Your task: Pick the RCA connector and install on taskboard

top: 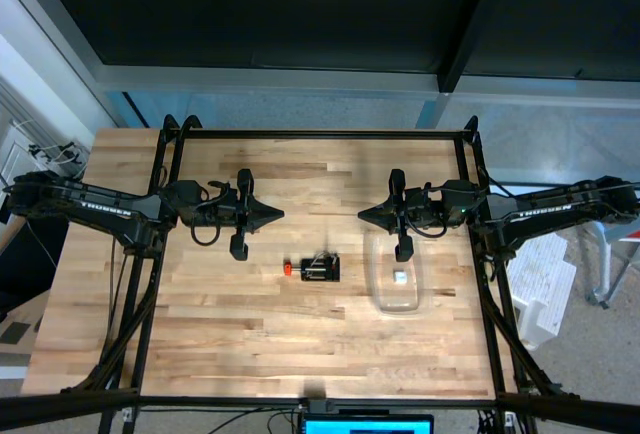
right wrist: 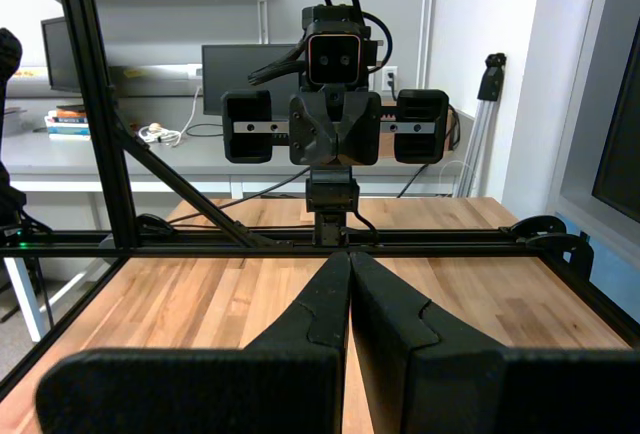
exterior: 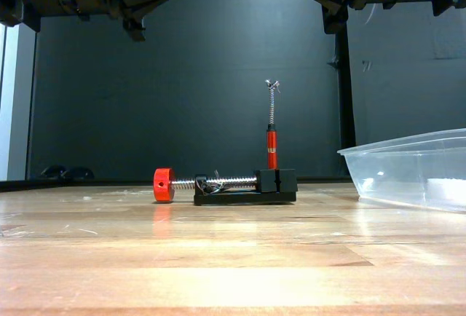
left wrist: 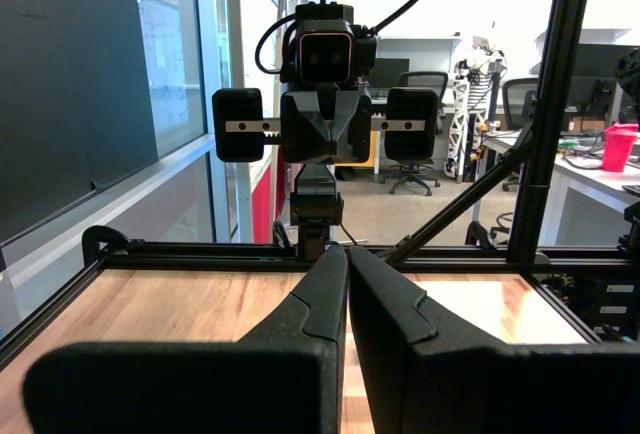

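taskboard [top: 320,270] long axis left-right, red knob [top: 288,268] left | left gripper [top: 278,216], right gripper [top: 362,216] aloft; fingers pressed together

Left arm [top: 90,206]: stretched level, reaching inward.
Left gripper [top: 276,216]: fingers pressed together, pointing right.
Right arm [top: 548,206]: stretched level, reaching inward.
Right gripper [top: 364,216]: fingers pressed together, pointing left.

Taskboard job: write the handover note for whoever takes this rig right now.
Left pincer: shut, empty, raised over the table, left of and beyond the taskboard.
Right pincer: shut, empty, raised near the far end of the clear tray.
Taskboard: mid-table, red knob pointing left, tray to its right, apart.
RCA connector: not discernible in any view.
Done: no pick visible. Left: locate the connector, pick it, install it on the taskboard.
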`<act>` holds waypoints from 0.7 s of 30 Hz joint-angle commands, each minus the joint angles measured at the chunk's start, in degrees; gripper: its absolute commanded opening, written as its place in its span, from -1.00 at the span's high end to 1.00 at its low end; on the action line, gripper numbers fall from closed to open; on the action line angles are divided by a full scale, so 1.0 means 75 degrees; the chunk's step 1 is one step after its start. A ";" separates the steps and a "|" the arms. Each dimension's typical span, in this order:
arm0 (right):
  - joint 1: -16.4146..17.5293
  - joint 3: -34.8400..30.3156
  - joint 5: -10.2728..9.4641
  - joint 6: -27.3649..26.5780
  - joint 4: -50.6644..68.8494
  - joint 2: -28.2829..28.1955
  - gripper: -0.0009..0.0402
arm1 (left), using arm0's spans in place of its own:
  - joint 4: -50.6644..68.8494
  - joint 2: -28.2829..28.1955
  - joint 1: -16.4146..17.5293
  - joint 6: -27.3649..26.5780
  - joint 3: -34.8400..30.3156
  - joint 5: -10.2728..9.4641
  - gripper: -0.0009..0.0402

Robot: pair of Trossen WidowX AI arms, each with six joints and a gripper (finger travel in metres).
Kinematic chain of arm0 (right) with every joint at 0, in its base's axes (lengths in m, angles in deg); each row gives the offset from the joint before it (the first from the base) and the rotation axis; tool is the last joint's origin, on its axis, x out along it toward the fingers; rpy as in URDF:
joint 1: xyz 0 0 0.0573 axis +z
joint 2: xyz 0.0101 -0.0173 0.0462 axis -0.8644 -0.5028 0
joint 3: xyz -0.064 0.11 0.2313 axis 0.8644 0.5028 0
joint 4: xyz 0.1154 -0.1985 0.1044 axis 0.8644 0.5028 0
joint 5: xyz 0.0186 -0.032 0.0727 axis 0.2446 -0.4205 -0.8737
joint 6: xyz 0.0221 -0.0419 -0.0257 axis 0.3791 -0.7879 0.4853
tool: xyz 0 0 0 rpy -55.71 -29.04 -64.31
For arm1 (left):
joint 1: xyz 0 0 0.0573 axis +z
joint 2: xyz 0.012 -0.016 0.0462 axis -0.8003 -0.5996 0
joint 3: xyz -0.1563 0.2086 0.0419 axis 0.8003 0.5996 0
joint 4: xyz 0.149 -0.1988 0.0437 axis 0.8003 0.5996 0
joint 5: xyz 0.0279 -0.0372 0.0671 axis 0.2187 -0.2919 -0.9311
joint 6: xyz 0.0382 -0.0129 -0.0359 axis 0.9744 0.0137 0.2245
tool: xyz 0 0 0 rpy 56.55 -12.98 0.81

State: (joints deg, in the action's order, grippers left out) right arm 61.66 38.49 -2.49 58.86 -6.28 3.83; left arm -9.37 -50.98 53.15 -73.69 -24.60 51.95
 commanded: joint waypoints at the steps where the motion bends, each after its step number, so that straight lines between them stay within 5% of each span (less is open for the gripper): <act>1: 0.0003 -0.0003 0.0003 0.0003 0.0000 -0.0003 0.96 | 0.0000 0.0000 0.0000 0.0000 0.0000 0.0003 0.96; 21: 0.0006 -0.0003 0.0003 0.0003 0.0064 -0.0003 0.96 | 0.0000 0.0000 0.0000 0.0000 0.0000 0.0003 0.96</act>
State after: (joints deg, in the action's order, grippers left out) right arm 61.69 38.49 -2.47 58.88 -5.78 3.83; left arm -9.37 -50.95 53.15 -73.69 -24.58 51.97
